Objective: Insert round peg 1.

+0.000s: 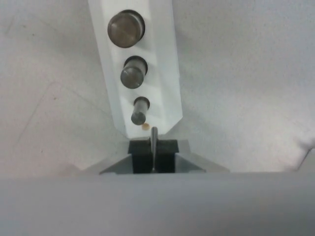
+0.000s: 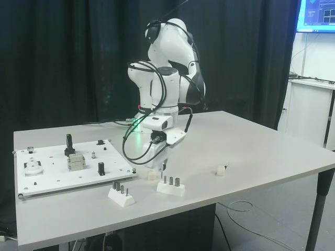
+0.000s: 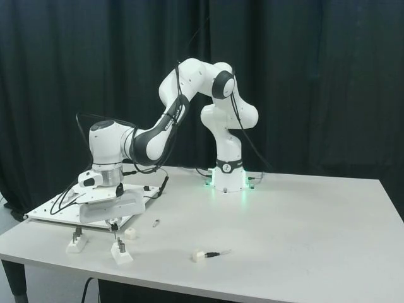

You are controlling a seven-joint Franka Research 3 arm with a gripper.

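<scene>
In the wrist view a white peg holder (image 1: 142,64) carries three grey round pegs of falling size. Beside its smallest peg (image 1: 139,112) is a small empty hole (image 1: 145,127). My gripper (image 1: 153,158) is shut on a thin grey round peg (image 1: 154,145), whose tip hangs just beside that hole, above the holder's end. From the first room view the gripper (image 2: 162,166) hovers low over the holder (image 2: 171,188) near the table's front edge. The second room view also shows the gripper (image 3: 113,222) right above the holder (image 3: 121,251).
A second white peg holder (image 2: 121,196) stands left of the first. Behind them lies a white assembly board (image 2: 70,167) with fixtures. A small white block (image 2: 152,175) sits close behind the gripper. Another white piece (image 2: 221,170) lies to the right. A loose pin (image 3: 155,222) rests on the grey table.
</scene>
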